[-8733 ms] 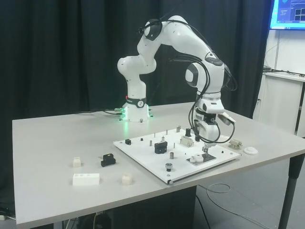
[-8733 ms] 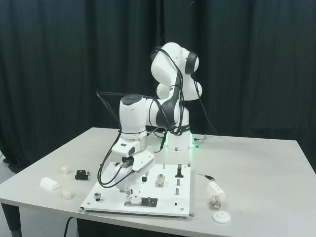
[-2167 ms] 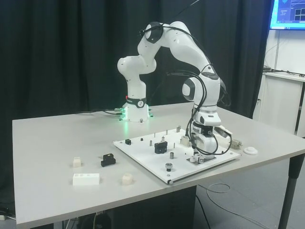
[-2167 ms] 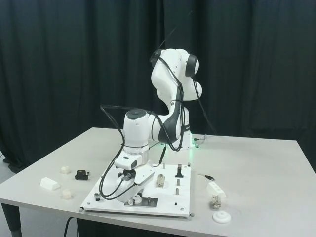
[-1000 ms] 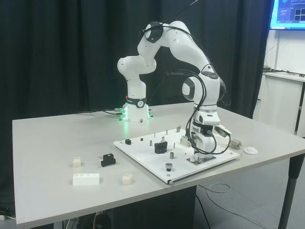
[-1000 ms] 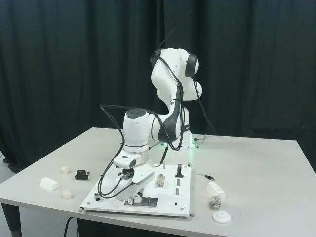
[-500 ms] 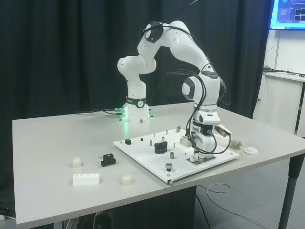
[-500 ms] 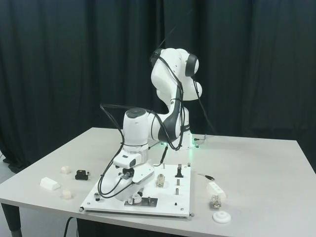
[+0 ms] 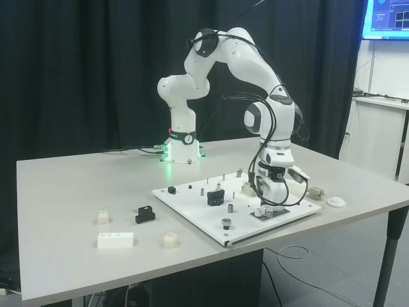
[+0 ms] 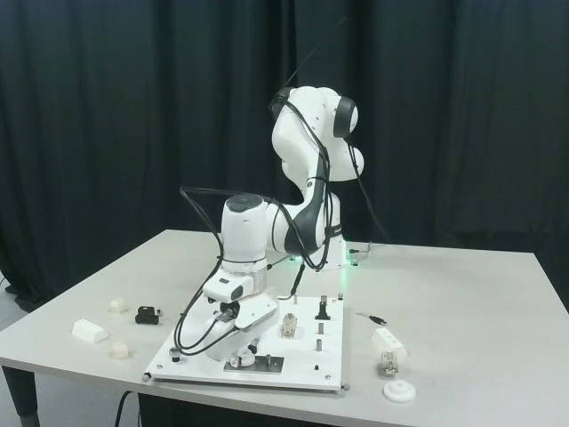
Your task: Remove medium gear.
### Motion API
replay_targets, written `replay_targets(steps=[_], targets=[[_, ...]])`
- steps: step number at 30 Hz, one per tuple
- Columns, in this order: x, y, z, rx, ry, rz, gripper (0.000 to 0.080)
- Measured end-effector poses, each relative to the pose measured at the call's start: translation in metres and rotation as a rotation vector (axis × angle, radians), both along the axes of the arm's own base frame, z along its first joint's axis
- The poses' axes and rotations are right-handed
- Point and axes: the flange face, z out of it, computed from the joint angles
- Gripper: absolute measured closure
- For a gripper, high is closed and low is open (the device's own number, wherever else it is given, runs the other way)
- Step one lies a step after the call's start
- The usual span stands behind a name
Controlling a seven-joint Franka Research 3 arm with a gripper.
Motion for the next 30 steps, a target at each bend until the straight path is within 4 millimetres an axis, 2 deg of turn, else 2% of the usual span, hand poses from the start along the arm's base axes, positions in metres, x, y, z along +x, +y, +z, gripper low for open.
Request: replay_targets(steps=[15,24,30], targets=[[-0.0001,0.0001,0.001,-0.001,0.005,0.067,0.0409],[0.0,-0.0003,0.0026,0.002,-0.004,-0.061,0.0409],[-0.0001,0.0,0.0032,0.001,-0.001,-0.043,0.0409]])
